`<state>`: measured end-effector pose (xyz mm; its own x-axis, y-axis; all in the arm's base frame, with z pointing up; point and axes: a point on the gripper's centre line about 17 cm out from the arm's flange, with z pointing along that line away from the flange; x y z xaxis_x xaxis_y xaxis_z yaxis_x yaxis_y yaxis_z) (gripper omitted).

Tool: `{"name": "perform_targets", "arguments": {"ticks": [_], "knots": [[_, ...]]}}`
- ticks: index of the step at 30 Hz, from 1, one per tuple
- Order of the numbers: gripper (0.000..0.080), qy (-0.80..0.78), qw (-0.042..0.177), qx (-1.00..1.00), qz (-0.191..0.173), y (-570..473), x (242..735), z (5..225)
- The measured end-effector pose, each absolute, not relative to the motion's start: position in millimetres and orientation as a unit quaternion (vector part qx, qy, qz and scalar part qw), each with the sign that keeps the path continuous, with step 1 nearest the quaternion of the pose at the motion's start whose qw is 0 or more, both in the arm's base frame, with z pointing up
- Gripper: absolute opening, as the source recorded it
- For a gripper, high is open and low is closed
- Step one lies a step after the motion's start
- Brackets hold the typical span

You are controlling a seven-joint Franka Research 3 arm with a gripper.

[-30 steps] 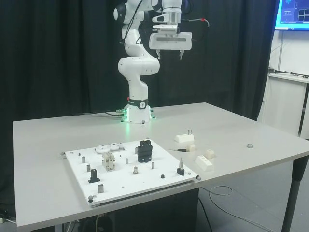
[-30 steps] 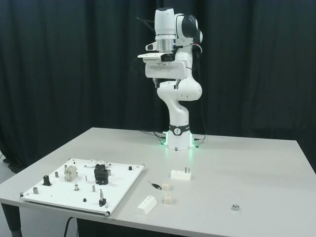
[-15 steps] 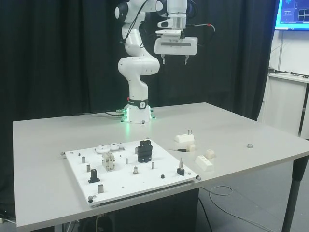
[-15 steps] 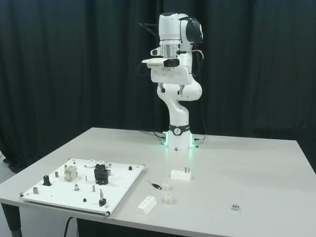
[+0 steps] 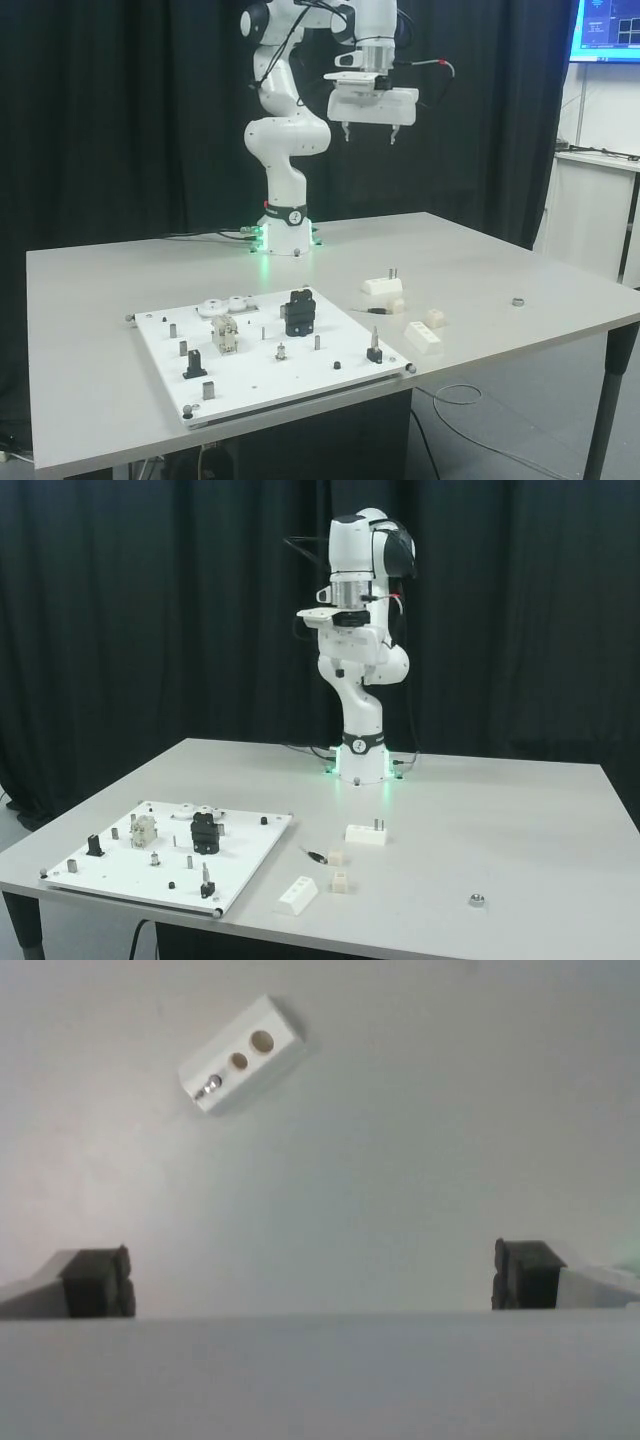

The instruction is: Pick round peg 2.

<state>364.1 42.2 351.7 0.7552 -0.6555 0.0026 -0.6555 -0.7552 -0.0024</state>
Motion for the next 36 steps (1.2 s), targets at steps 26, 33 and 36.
{"name": "perform_targets", "arguments": {"ticks": [26, 33, 36], "knots": [[0.0800, 0.431, -0.006, -0.902, 0.019, 54.0, 373.6, 299.9], [0.0800, 0.427, -0.012, -0.904, 0.026, 59.3, 369.4, 279.7], [0.0800, 0.423, -0.016, -0.906, 0.028, 62.5, 368.6, 271.4]]}}
